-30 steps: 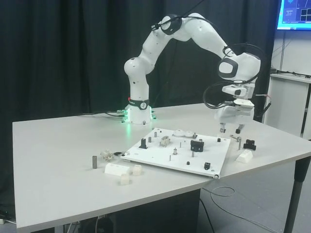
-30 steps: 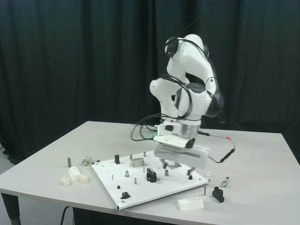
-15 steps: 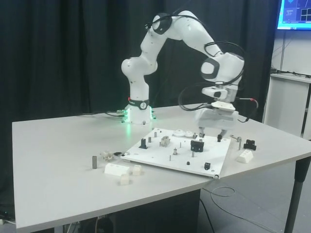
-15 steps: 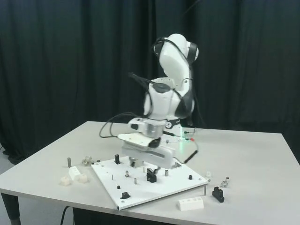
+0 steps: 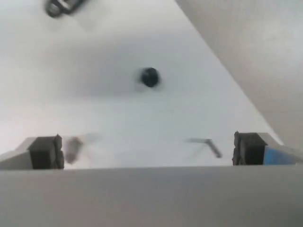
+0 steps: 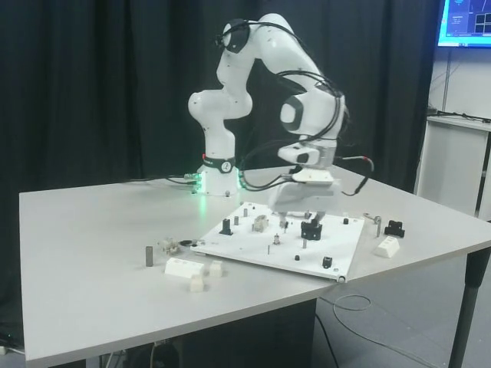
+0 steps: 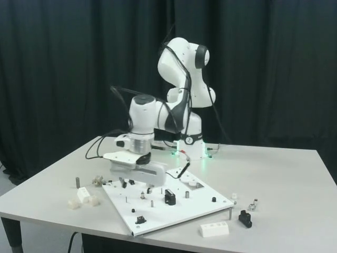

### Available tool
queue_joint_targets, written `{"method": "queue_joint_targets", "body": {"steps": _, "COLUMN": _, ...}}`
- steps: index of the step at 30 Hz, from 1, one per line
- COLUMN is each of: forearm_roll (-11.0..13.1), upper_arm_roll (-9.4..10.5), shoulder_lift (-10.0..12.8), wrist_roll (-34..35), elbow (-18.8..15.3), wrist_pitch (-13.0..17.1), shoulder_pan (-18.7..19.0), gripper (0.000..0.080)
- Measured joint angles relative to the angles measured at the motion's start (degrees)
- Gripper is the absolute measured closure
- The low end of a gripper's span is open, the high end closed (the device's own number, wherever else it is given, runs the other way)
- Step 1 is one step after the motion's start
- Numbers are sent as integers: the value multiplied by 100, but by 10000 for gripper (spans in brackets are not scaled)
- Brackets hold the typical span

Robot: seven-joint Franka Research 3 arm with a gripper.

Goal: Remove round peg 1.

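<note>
White arm (image 6: 253,46) reaches over the white board (image 6: 337,238), which lies on the grey bench (image 6: 84,222). The hand (image 6: 299,221) hangs just above the middle of the board, pointing down, not touching it. Second room view: hand (image 7: 136,184) sits over the board's far-left part.

Wrist view: hand (image 5: 147,151) spread wide, one black fingertip (image 5: 45,151) at each edge, nothing between them but bare board (image 5: 94,109). A small dark round thing (image 5: 150,77) stands on the board ahead of the fingertips; cannot tell what it is.

Several short upright pegs (image 6: 270,247) stand in the board, near the hand and apart from it. Cannot tell which of them is round peg 1; none is gripped.

- Black block (image 6: 311,229) on the board, just beside the hand.
- Small black piece (image 6: 327,262) near the board's front edge.
- Grey peg (image 6: 147,255) upright on the bench, off the board, well apart from the hand.
- White blocks (image 6: 185,267) on the bench, just off the board's corner, near that grey peg.
- White wedge block (image 6: 386,247) and black clip (image 6: 394,228) on the bench off the board's opposite side.
- Green light (image 6: 201,182) at the arm's base, behind the board.
</note>
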Motion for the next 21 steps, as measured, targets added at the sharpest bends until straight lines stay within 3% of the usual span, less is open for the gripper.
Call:
{"method": "queue_joint_targets", "body": {"steps": 10, "forearm_roll": 177, "upper_arm_roll": -13, "shoulder_lift": -137, "wrist_roll": -377, "elbow": -473, "wrist_pitch": 447, "shoulder_pan": -352, "gripper": 3}}
{"method": "queue_joint_targets", "body": {"steps": 21, "forearm_roll": 823, "upper_arm_roll": -122, "shoulder_lift": -174, "wrist_roll": -270, "elbow": -972, "wrist_pitch": 1257, "shoulder_pan": -559, "gripper": 3}}
